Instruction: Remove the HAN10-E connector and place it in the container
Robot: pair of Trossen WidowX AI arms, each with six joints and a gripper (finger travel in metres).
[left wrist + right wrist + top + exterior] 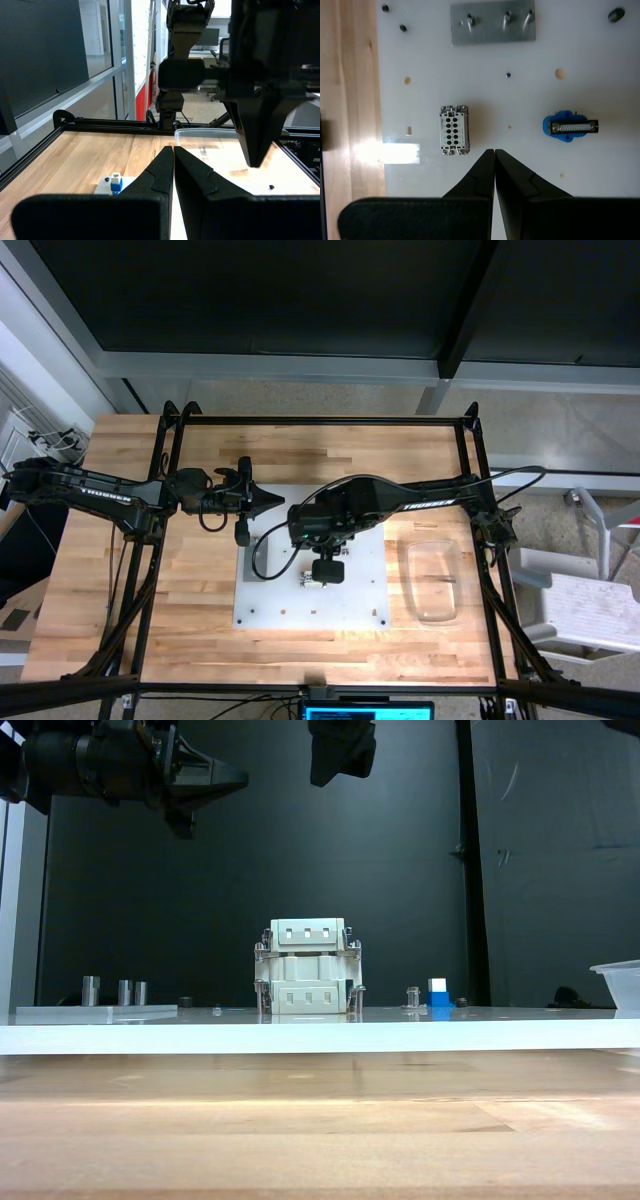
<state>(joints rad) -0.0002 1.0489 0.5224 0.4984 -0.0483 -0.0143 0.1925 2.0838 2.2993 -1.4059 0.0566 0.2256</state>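
Above the white board (360, 590), the right claw (494, 152) hangs clenched near the connector (454, 130); the left claw (278, 502), clenched too, hovers alongside.

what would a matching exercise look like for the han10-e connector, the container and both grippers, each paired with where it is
1 HAN10-E connector
2 container
3 left gripper
4 right gripper

A shut, high over the white board's far-left corner
B on the wooden table, right of the board
C shut, pointing down above the board's middle
D standing on the board

Pairs: 1-D, 2-B, 3-A, 4-C
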